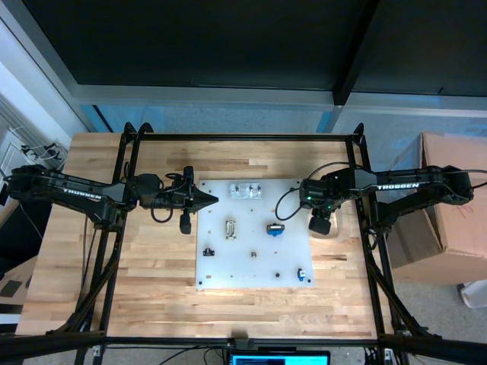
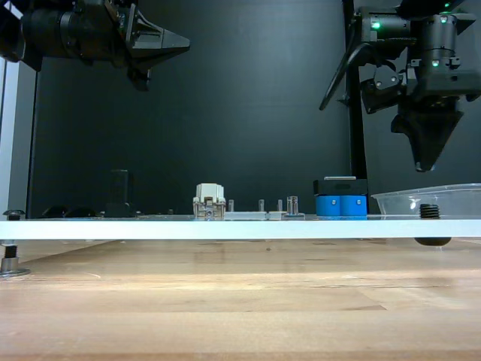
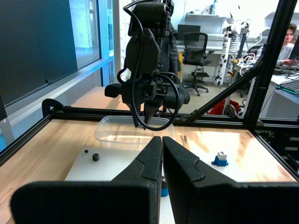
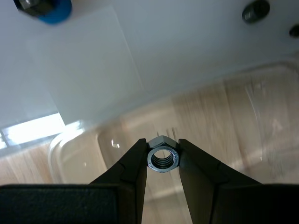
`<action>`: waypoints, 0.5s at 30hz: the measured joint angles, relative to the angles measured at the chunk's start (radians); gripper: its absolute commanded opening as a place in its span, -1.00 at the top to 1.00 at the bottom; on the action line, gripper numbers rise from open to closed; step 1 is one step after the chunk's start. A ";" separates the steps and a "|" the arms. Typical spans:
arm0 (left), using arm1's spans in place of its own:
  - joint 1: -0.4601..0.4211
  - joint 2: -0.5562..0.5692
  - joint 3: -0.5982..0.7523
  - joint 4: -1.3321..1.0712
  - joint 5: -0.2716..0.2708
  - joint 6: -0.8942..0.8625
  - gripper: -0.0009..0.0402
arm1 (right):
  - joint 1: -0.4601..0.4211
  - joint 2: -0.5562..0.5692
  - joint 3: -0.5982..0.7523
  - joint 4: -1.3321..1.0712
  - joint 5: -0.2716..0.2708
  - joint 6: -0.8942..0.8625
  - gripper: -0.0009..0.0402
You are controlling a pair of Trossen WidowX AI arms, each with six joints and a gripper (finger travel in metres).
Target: Unfasten the M12 nut and place it in the container
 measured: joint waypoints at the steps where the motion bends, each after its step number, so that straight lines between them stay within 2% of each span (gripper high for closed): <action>1: 0.000 0.000 0.000 0.000 0.000 0.000 0.96 | 0.000 0.006 0.000 0.010 0.000 0.000 0.56; 8: 0.000 0.000 0.000 0.000 0.000 0.000 0.96 | 0.000 0.067 -0.002 0.100 0.000 -0.001 0.13; 15: 0.000 0.000 0.000 0.000 0.000 0.000 0.96 | 0.000 0.143 -0.002 0.176 0.000 -0.003 -0.39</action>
